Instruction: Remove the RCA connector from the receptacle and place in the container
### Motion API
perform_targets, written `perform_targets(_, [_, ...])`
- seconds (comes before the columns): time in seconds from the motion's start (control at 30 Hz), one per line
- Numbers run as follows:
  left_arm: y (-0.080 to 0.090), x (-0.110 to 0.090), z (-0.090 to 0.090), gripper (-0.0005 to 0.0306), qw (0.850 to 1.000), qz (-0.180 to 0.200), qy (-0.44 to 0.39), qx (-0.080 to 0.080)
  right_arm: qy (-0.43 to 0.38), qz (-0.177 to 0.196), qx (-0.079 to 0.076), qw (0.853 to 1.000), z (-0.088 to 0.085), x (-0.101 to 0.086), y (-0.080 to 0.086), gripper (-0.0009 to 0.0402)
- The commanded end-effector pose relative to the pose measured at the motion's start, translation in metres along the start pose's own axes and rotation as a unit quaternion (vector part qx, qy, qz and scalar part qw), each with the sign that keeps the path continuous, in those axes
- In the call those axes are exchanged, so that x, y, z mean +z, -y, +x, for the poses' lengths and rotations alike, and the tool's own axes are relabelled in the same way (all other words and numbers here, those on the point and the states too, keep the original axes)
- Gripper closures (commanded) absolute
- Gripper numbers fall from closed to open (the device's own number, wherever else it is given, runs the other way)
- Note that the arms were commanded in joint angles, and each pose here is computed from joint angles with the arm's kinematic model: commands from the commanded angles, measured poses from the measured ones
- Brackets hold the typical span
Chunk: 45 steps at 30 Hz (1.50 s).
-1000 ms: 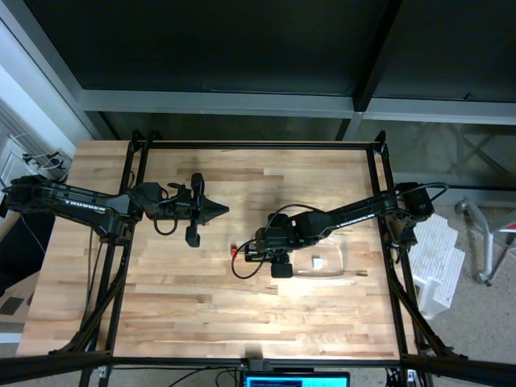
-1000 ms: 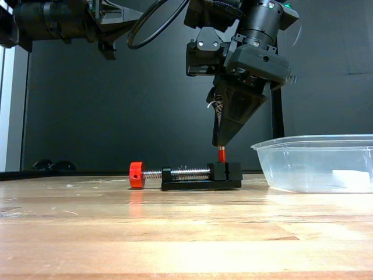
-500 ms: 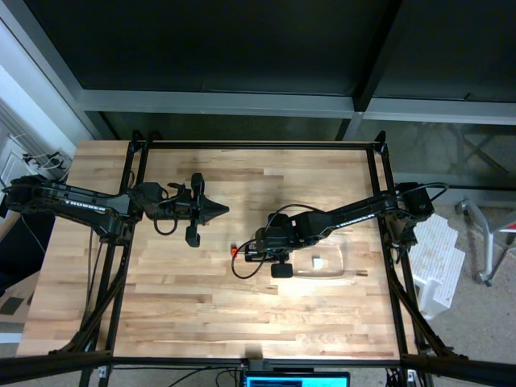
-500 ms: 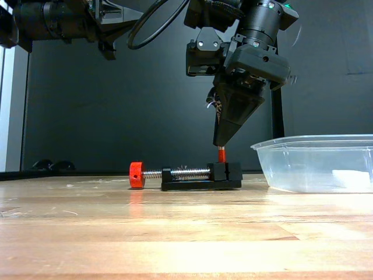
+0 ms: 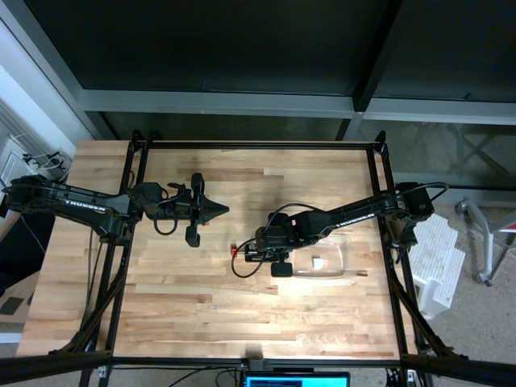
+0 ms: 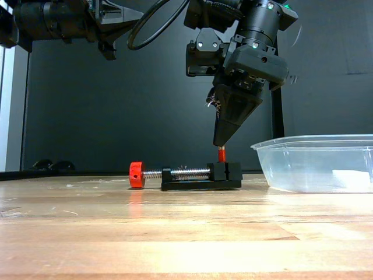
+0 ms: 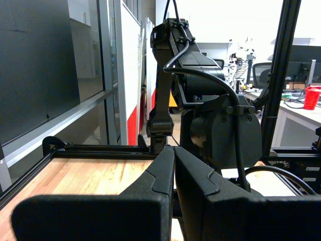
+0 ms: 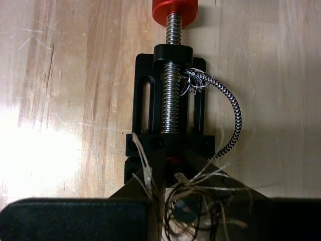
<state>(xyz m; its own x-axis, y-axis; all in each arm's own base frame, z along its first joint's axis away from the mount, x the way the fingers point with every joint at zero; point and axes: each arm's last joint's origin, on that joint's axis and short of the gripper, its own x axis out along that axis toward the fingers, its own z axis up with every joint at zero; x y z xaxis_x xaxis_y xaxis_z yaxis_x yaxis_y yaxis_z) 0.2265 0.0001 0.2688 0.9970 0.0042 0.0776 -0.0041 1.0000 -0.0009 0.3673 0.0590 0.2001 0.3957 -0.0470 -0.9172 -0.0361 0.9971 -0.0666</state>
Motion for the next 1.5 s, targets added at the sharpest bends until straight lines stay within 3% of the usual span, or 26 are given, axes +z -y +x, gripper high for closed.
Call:
perform_targets(0.03, [0.0,0.0,0.0,0.03,1.0,0.0,0.0,0.0,0.008,0.001,0.001,1.0,-0.006,0.001,0.001,0.0394])
perform_targets(0.7, [0.0,0.0,0.0,0.03,1.0,0.0,0.0,0.0,0.08,0.009,0.008,0.997,-0.064,0.002,0.007,0.0393])
perform_targets(1.3, [0.0,0.0,0.0,0.03,1.0,0.0,0.0,0.0,0.088,0.007,0.012,0.996,-0.079,-0.003,0.005,0.0393])
perform_targets(1.5, [0.0,0.0,0.0,0.03,1.0,0.0,0.0,0.0,0.081,0.006,0.016,0.997,-0.079,-0.013,0.0,0.0393])
